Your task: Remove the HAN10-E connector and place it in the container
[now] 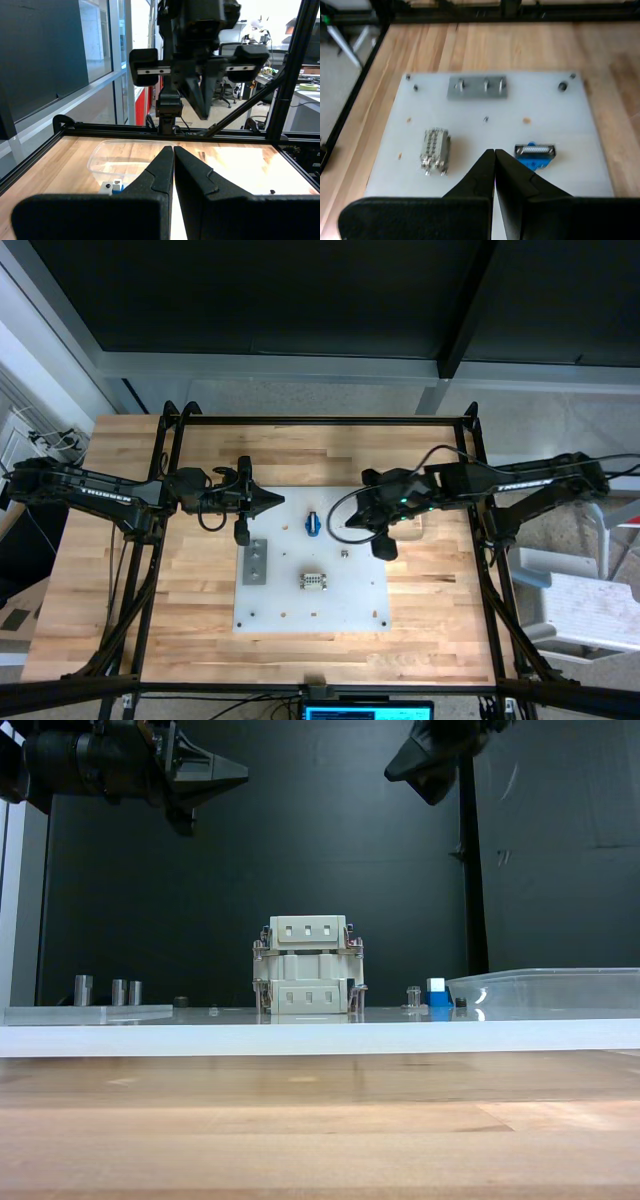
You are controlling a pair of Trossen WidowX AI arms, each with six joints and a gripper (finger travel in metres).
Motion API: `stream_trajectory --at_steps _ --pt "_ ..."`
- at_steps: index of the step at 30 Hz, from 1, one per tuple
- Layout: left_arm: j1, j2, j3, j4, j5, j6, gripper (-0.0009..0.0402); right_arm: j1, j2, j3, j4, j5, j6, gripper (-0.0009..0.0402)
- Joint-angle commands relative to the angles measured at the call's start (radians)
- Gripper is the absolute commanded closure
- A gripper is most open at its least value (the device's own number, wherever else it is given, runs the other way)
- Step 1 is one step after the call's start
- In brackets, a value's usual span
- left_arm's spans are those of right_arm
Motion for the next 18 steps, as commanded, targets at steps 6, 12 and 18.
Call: stream_trajectory --at_steps 6,12,18 --pt "0.0 0.0 0.0 0.0 0.0 0.0 0.0393 0.032 0.208 0.275 -0.278 0.004 0.004 0.0393" --pt "0.0 0.0 0.0 0.0 0.0 0.0 0.0393 0.051 0.346 0.456 -0.449 0.004 0.011 0.0393" --pt "0.0 0.0 0.0 0.0 0.0 0.0 0.0393 0.074 0.479 0.609 -0.557 0.01 0.034 0.0393"
